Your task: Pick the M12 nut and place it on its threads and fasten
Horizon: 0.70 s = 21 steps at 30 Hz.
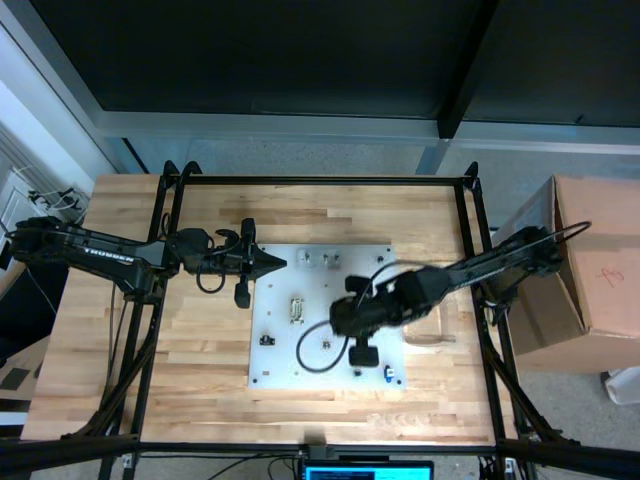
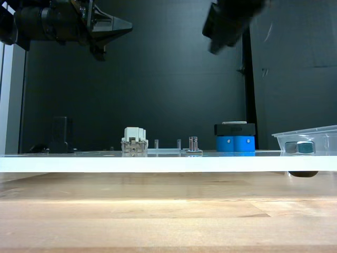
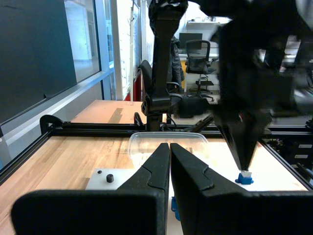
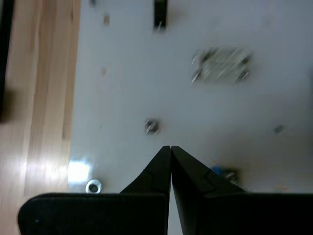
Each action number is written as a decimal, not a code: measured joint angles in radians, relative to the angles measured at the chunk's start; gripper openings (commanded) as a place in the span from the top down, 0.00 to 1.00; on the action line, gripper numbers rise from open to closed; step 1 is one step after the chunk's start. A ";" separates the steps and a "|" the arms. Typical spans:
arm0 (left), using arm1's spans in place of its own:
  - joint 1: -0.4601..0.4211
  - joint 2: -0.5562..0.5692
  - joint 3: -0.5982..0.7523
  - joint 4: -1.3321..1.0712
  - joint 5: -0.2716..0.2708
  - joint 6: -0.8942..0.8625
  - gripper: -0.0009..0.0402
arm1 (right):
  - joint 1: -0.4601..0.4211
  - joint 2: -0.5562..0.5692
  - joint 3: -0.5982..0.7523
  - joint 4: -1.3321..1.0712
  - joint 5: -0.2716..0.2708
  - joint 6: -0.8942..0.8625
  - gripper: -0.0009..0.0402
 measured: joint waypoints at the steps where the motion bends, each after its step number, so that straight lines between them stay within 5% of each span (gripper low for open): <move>1: 0.000 0.000 0.000 0.000 0.000 0.000 0.98 | -0.014 -0.021 -0.005 0.020 -0.003 -0.020 0.98; 8: 0.000 0.000 0.000 0.000 0.000 0.000 0.98 | -0.148 -0.173 -0.107 0.199 -0.113 -0.153 0.98; 21: 0.000 0.000 0.000 0.000 0.000 0.000 0.98 | -0.316 -0.484 -0.501 0.755 -0.158 -0.254 0.98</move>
